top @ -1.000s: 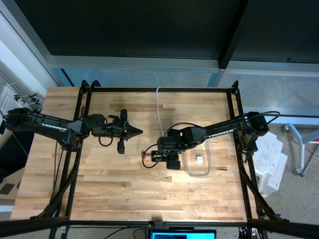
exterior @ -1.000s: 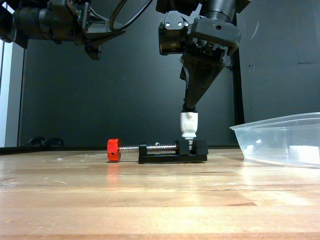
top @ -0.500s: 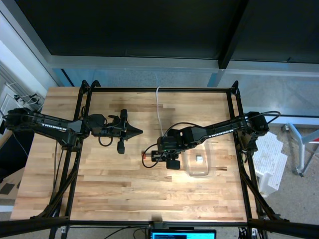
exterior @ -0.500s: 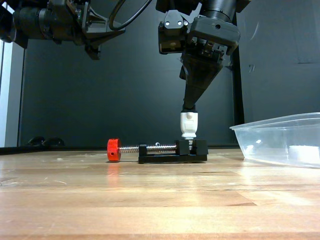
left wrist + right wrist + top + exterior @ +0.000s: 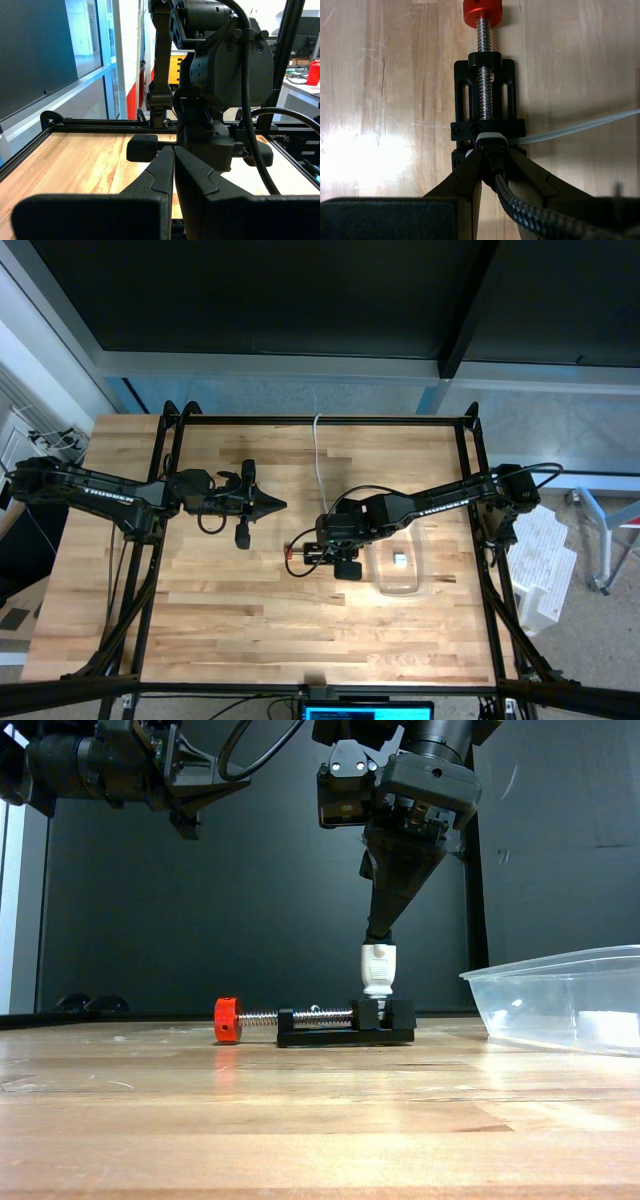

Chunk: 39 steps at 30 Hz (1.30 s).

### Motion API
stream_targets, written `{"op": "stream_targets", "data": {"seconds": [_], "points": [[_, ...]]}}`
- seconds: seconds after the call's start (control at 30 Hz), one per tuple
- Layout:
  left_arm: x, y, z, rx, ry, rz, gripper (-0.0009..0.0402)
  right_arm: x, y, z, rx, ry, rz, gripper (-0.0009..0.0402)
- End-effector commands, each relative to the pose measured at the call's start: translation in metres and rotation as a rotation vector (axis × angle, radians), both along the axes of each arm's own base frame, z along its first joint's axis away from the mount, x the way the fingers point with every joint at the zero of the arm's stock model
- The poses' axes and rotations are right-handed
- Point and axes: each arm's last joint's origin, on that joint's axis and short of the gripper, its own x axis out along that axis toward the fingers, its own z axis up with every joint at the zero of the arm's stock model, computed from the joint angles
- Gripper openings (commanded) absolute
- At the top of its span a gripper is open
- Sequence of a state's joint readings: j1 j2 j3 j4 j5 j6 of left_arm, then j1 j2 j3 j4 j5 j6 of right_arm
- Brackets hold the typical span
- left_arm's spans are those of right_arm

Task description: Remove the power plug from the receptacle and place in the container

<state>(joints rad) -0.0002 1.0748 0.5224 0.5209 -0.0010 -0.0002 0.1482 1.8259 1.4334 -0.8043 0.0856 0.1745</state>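
Right gripper (image 5: 378, 932) is pinching the power plug (image 5: 492, 160) in the mid-table receptacle (image 5: 377, 970), likely needing a straight upward pull; left gripper (image 5: 173, 150) is hovering toward the table's left edge, jaws pressed together.

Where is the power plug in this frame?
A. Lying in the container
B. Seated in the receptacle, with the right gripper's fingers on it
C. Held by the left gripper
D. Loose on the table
B: the power plug sits in the white receptacle with the right gripper pinching it from above. The left gripper hangs shut over the table's left side, and the container holds only a white cube.
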Motion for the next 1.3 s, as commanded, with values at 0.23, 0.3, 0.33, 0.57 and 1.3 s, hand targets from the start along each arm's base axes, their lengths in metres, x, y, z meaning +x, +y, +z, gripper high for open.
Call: {"op": "stream_targets", "data": {"seconds": [0.23,0.3,0.33,0.57,1.3], "points": [[0.0,0.0,0.0,0.0,-0.001,0.0,0.0,-0.002,-0.001,0.01,0.002,-0.019,-0.003,0.0],[0.0,0.0,0.0,0.0,0.0,0.0,0.0,-0.002,-0.001,0.011,0.003,-0.021,-0.003,0.0],[0.0,0.0,0.0,0.0,0.0,0.0,0.0,-0.003,-0.001,0.013,0.003,-0.024,-0.003,0.0],[0.0,0.0,0.0,0.0,0.0,0.0,0.0,-0.006,-0.002,0.018,0.004,-0.03,-0.003,0.0],[0.0,0.0,0.0,0.0,-0.002,0.0,0.0,-0.062,-0.004,0.047,0.02,-0.018,-0.027,0.0]]}}
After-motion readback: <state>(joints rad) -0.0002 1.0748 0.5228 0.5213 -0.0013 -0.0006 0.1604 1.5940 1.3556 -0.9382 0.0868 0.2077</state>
